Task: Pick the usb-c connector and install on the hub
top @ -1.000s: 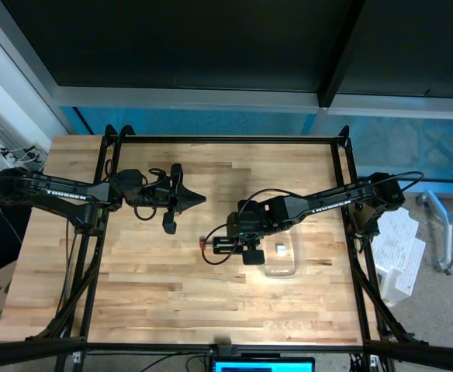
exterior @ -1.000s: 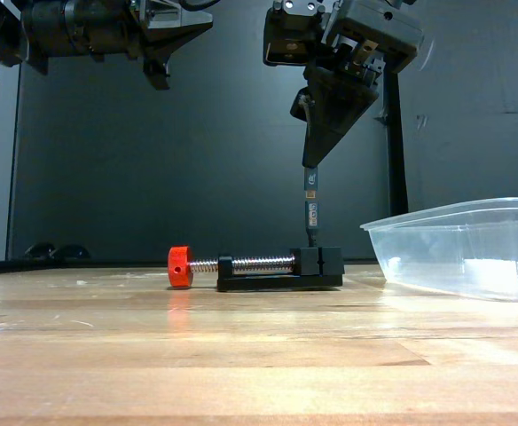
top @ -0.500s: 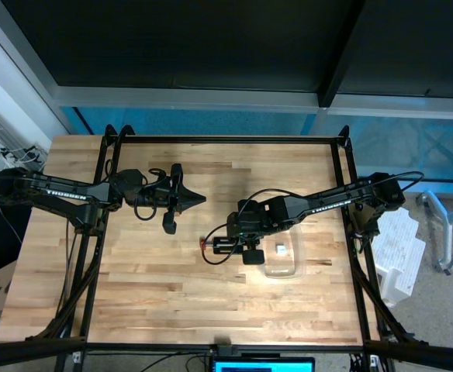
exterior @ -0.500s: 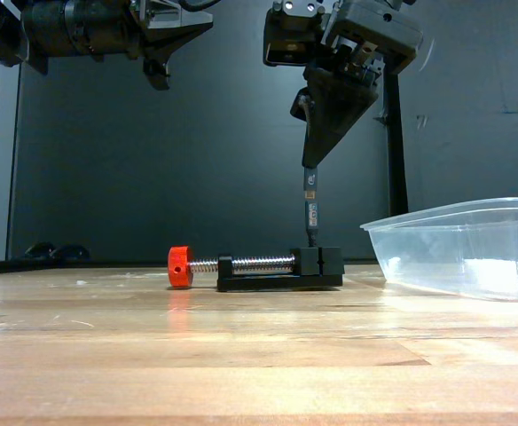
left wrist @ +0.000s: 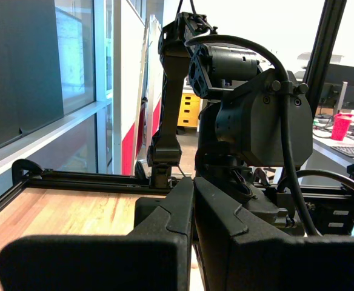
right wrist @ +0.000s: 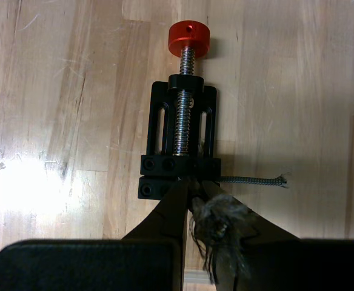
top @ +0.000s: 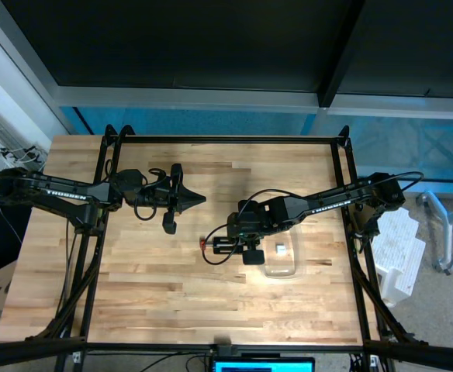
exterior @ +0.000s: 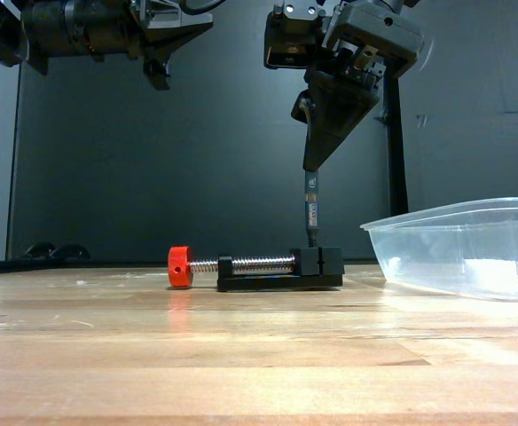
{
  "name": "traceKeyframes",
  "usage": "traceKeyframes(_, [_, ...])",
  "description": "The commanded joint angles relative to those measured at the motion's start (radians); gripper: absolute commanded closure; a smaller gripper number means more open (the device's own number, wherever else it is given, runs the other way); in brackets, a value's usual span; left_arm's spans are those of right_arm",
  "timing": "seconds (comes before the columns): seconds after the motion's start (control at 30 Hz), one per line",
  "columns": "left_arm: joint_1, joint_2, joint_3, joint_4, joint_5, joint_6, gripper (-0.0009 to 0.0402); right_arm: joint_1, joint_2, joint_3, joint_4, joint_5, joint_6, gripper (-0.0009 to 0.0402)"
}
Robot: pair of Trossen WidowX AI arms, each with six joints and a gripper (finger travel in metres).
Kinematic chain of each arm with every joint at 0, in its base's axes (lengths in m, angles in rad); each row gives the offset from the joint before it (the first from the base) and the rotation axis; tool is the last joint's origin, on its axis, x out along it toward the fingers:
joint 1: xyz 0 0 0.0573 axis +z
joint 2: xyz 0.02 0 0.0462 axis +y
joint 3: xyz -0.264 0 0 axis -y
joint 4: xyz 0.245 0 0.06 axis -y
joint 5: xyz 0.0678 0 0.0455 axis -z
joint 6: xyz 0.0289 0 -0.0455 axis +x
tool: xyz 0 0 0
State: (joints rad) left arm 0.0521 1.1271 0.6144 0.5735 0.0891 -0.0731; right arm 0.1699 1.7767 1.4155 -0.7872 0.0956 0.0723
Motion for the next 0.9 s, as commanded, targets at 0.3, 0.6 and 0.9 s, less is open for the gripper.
traceKeyframes(0.3, [0.000, 0.000, 0.000, 0.000, 0.000, 0.000, 0.0393, 0.000, 0.000, -0.002, 0.000, -0.001, 0.002, 0.0393])
traceKeyframes(0.6, [0.000, 0.000, 0.000, 0.000, 0.000, 0.000, 0.0393, 0.000, 0.000, -0.008, 0.000, -0.001, 0.009, 0.0393])
traceKeyframes(0.9, [0.000, 0.000, 0.000, 0.000, 0.000, 0.000, 0.0393, 0.000, 0.000, -0.008, 0.013, -0.002, 0.008, 0.0393])
